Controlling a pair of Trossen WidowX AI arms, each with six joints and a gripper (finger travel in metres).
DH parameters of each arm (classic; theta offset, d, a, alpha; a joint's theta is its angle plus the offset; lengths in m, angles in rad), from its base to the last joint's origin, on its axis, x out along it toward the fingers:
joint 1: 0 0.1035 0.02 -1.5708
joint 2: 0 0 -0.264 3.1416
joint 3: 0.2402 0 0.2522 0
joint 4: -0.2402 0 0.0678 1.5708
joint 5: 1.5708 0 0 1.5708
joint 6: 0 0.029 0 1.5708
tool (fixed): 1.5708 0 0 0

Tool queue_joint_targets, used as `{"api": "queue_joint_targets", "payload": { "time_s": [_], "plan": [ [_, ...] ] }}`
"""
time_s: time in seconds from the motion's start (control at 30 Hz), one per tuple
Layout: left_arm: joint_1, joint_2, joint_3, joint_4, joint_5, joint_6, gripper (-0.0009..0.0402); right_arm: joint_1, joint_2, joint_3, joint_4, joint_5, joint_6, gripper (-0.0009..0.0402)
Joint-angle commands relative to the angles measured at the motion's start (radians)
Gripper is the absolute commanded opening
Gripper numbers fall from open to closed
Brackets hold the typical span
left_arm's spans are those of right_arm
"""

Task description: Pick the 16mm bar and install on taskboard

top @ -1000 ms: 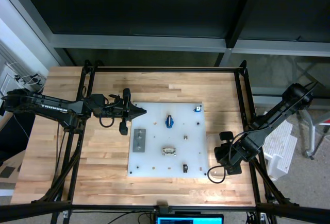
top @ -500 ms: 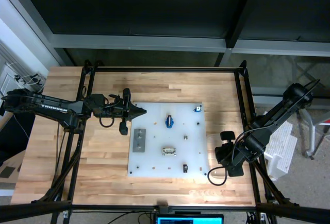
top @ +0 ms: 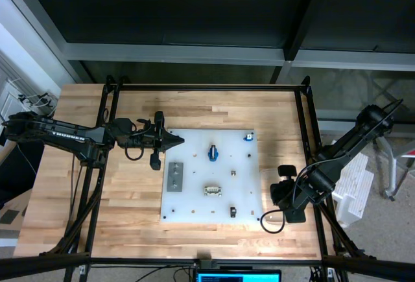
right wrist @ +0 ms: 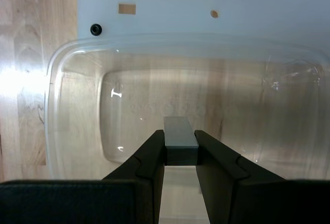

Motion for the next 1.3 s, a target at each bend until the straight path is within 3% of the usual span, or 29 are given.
{"api": "queue_joint_targets", "payload": {
  "time_s": [0.03,0.37,0.87,1.3],
  "plan": [
    [0.000,0.000,0.000,0.000,0.000,0.000,0.0000,0.000,0.000,0.001,0.000,0.000,0.003,0.0002],
    [0.000,0.000,0.000,0.000,0.000,0.000,0.0000,0.000,0.055,0.011,0.000,0.001,0.024,0.0002],
    [0.000,0.000,0.000,0.000,0.000,0.000,0.0000,-0.016,0.264,0.229,-0.020,0.028,0.023,0.0002],
    [0.000,0.000,0.000,0.000,0.000,0.000,0.0000,-0.034,0.357,0.342,-0.054,0.035,0.011,0.0002]
  ]
}}
